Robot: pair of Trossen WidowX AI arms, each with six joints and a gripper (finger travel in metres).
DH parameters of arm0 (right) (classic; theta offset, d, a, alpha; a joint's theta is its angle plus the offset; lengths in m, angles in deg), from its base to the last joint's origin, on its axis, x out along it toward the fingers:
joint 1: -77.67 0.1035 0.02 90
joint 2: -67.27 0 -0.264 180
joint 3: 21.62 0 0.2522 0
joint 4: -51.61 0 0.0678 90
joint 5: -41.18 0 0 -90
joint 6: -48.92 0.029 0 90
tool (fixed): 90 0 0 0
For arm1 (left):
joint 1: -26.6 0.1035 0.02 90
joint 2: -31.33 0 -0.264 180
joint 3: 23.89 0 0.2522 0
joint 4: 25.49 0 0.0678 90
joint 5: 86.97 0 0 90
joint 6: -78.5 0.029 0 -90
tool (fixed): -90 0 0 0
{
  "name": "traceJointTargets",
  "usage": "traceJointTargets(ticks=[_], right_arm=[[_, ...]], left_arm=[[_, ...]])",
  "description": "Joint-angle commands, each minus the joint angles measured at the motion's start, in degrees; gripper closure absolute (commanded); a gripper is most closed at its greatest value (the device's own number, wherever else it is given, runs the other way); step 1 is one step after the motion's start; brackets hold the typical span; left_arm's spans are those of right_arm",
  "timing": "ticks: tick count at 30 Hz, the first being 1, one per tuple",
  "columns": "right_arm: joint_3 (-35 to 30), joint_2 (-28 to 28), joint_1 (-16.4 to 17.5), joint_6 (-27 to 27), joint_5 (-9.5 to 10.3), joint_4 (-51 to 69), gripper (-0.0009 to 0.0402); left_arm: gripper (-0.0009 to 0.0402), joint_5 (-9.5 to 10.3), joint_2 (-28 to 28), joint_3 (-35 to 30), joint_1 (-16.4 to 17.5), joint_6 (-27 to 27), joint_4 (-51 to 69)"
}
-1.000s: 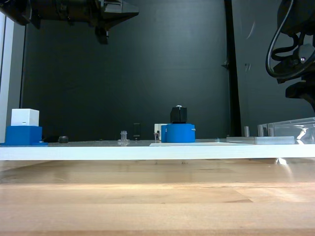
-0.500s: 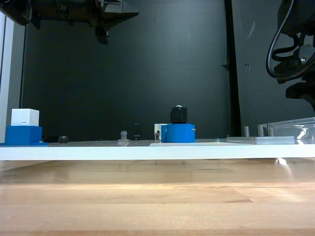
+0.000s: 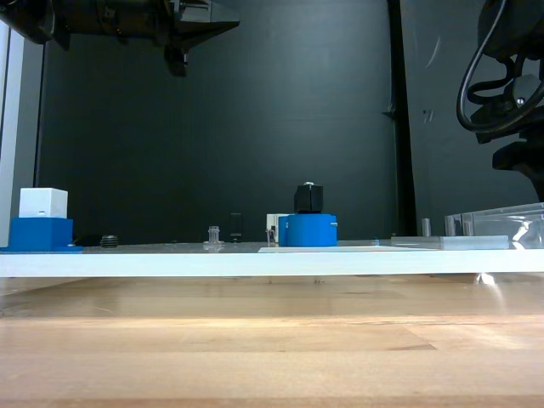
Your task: Pick the 16mm cylinder and install on the taskboard
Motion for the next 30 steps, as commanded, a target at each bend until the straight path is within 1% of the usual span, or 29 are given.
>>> traceJointTargets(ticks=[1,6,14,21,30], right_arm=[[-0.11,0.04,0.00,0.00,-0.02,0.02,0.0227],[-1.01,0.57,0.02,-0.07,0.02,0.57,0.0201],[-1.27,4.37,0.42,-0.57,-0.02,4.79,0.0179],[-0.81,6.05,0.98,-0.61,-0.02,6.12,0.0177],[0.66,5.03,1.81,-1.09,-0.44,3.26,0.0178]], left_arm=[[0.0392,-0.02,-0.02,-0.02,0.00,0.00,0.00],[0.0392,0.00,-0.02,-0.02,0.00,0.02,0.00],[0.0392,-0.02,-0.02,-0.02,0.00,0.02,0.00],[0.0392,0.00,-0.02,-0.02,0.00,0.02,-0.02],[0.0392,0.00,-0.02,-0.02,0.00,0.02,0.00]])
